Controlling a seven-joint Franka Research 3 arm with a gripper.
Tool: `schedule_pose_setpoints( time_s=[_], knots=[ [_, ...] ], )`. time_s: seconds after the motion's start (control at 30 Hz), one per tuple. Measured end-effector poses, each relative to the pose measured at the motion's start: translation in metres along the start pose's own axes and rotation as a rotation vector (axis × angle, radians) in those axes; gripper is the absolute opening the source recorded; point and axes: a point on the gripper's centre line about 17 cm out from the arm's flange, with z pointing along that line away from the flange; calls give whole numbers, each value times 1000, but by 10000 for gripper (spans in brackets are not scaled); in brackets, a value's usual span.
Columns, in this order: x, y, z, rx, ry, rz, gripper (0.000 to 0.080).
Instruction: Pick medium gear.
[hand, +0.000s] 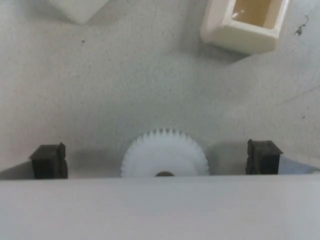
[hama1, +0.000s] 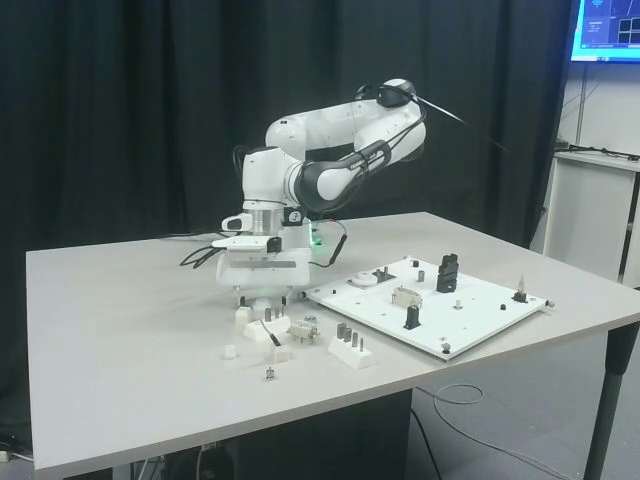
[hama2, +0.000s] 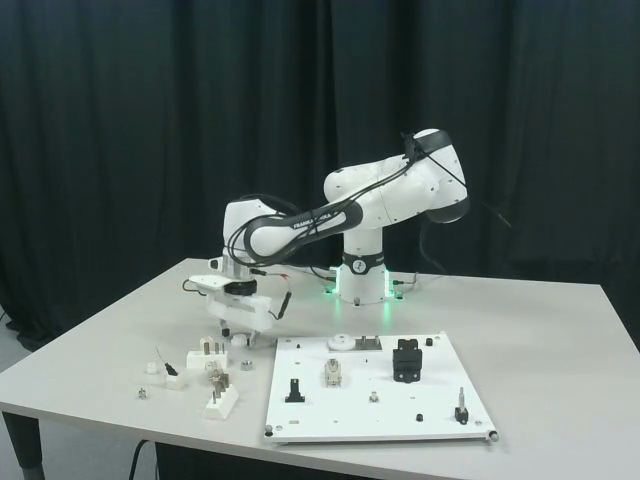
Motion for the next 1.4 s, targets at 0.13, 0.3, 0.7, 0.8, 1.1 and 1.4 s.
schedule_pose_setpoints(
  time_s=[0.13, 0.3, 0.7, 0.8, 1.1, 1.4],
  knots=[
    [-1, -1, 2, 0, -3, -7, 800],
    [-2, -1, 3, 1, -6, -15, 800],
    [-2, 0, 2, 0, -5, -26, 385],
    [-1, 0, 1, 0, -3, -26, 385],
    [10, 3, -11, -4, 24, -23, 284],
    [16, 1, -27, 1, 30, -31, 284]
  ],
)
